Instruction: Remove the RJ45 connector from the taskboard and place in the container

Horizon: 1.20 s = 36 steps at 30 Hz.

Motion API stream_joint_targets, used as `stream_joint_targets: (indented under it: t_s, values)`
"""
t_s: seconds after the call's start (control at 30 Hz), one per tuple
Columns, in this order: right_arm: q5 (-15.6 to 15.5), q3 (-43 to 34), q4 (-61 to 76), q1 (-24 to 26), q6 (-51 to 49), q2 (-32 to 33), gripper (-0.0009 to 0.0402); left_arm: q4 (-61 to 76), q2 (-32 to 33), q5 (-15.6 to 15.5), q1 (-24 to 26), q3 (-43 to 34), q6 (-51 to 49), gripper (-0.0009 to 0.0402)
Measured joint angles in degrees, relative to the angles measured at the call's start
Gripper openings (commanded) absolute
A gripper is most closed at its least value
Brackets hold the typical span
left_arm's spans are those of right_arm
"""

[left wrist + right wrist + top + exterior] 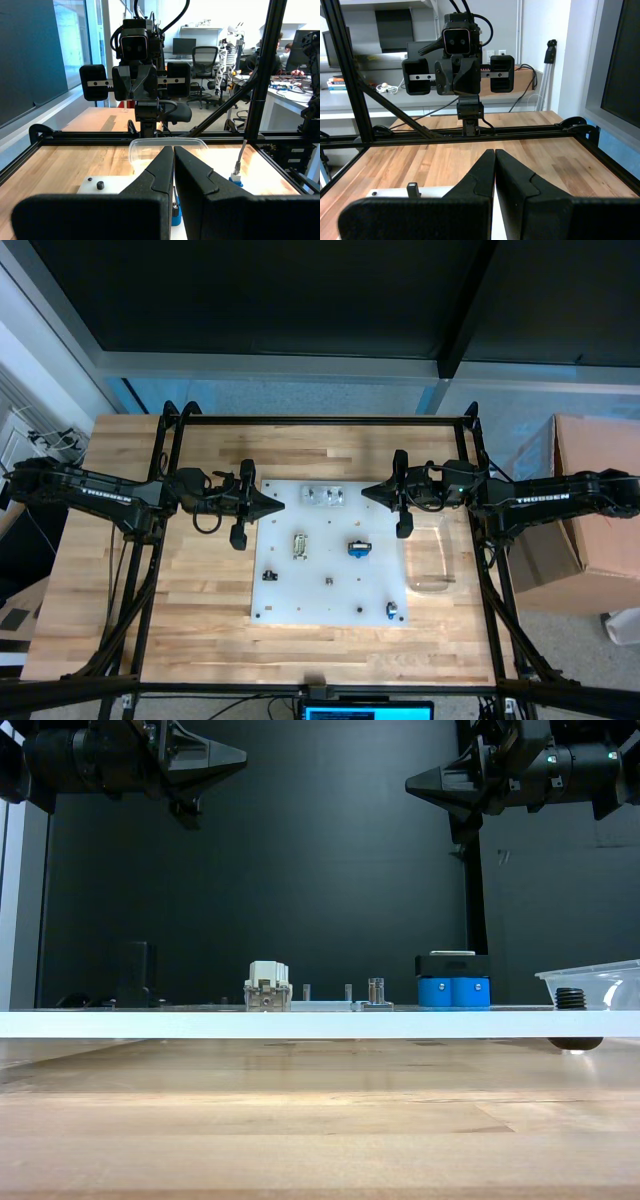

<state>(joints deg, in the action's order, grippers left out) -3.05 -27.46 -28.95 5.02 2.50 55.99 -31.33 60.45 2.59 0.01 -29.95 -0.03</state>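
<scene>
rj45 connector [235, 176] looks seated upright in blue socket [393, 612] at near-right corner of taskboard [290, 605], w/ grey cable rising from it; in neither hand. left hand [281, 507] clenched on nothing, high over board's far-left part, tips aimed inward. right hand [364, 493] likewise clenched & empty, high over board's far-right part, facing left hand. clear container [432, 587] on counter [200, 640] just beside board's right edge. "trossen" printed on left arm [105, 493] & right arm [545, 498].

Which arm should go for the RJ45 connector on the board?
Probably right. The RJ45 connector sits at the near right corner of the board, beside the container, both on the right hand's side. The left hand hovers over its far left corner.
</scene>
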Motion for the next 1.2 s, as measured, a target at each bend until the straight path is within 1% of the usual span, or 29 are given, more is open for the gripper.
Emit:
stream_joint_targets:
  t_s: [0.67, 0.8, 0.93, 1.2]
  values:
    - [-0.1, 0.0, 0.0, -0.4, 0.1, 0.0, 0.0, 0.0, 0.0, 0.0, 0.0, 0.0, 0.0, 0.0]
    - [-0.1, -0.5, 0.9, -0.6, 3.0, -0.2, 0.0, 0.0, 0.0, 0.0, 0.0, 0.0, 0.0, 0.0]
    - [0.0, -3.9, 9.5, -2.6, 3.3, -1.0, 0.0, 0.0, 0.0, 0.0, 0.0, 0.0, 0.0, 0.0]
    - [0.0, -13.3, 33.4, -10.2, 3.3, -0.9, 0.0, 0.0, 0.0, 0.0, 0.0, 0.0, 0.0, 0.0]
